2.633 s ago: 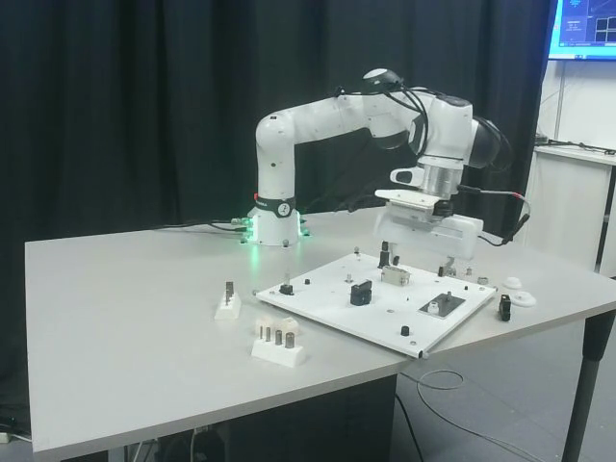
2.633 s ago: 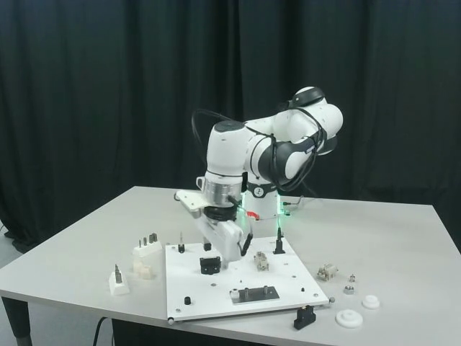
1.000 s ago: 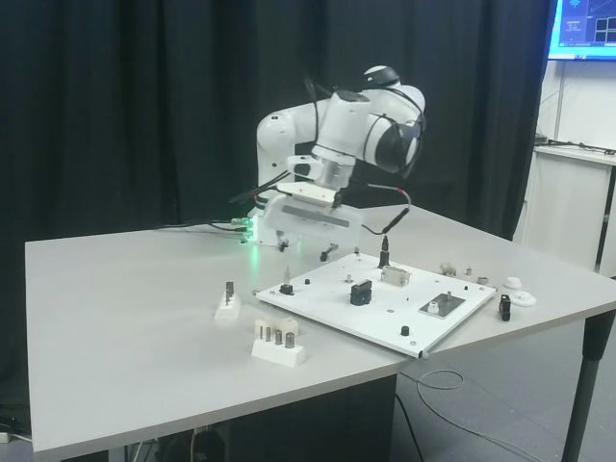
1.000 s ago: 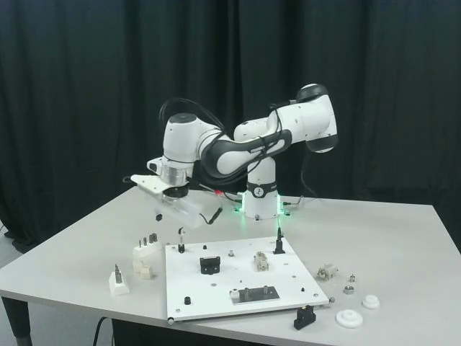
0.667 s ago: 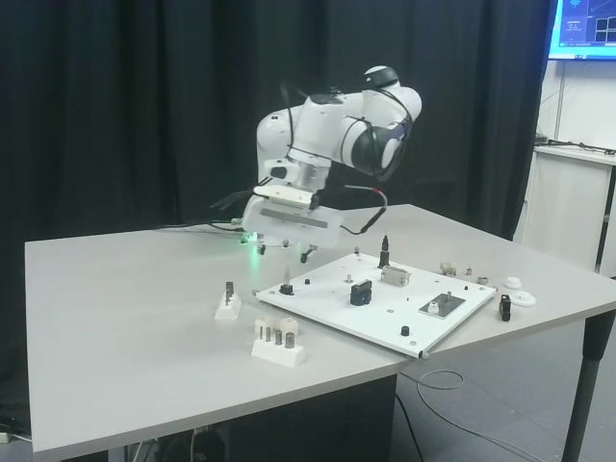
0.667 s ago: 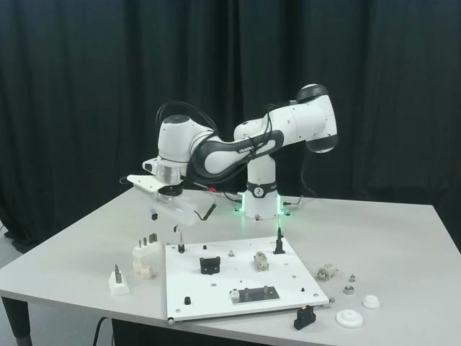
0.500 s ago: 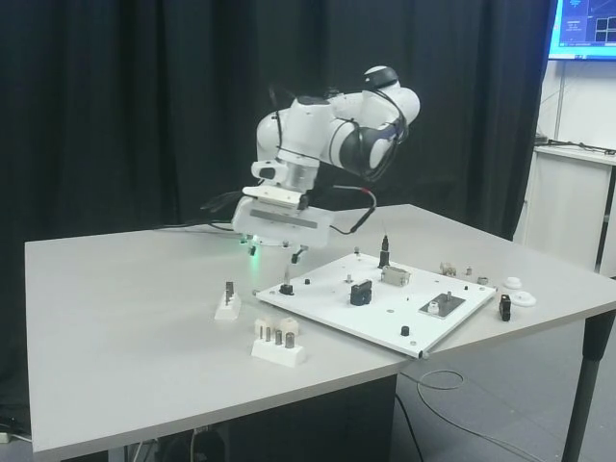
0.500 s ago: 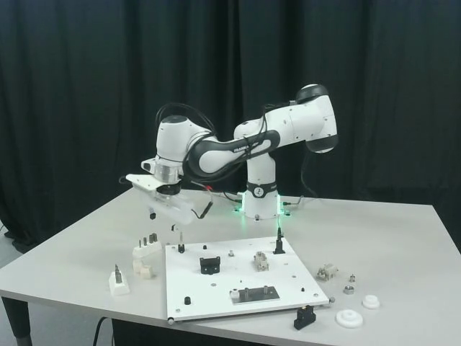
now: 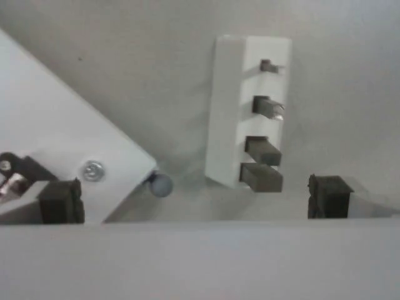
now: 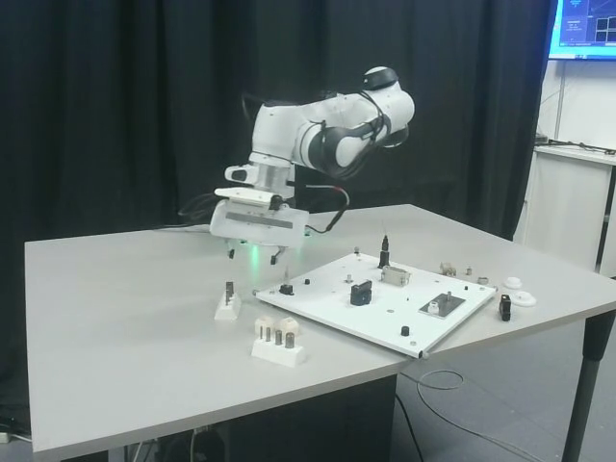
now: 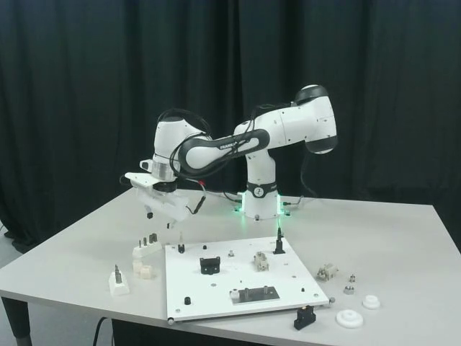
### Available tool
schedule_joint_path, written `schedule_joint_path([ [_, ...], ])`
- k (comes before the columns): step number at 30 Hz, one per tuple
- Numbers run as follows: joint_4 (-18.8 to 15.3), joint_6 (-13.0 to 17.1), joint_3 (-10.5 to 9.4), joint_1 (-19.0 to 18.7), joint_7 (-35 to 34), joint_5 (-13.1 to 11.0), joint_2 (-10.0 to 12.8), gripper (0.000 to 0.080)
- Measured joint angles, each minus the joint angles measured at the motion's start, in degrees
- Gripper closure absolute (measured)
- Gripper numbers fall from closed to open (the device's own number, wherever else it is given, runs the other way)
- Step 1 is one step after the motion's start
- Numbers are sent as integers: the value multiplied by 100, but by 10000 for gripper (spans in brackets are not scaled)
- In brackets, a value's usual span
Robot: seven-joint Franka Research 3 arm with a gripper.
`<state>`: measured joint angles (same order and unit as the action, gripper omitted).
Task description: Pick square peg 4.
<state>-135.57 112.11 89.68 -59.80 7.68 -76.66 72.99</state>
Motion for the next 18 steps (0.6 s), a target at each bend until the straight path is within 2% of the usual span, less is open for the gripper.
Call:
schedule_joint_path([
  [8, -159, -2, -65, 219, 305, -454, 0, 3],
  [18, -163, -64, -266, 615, 741, -846, 21, 3],
])
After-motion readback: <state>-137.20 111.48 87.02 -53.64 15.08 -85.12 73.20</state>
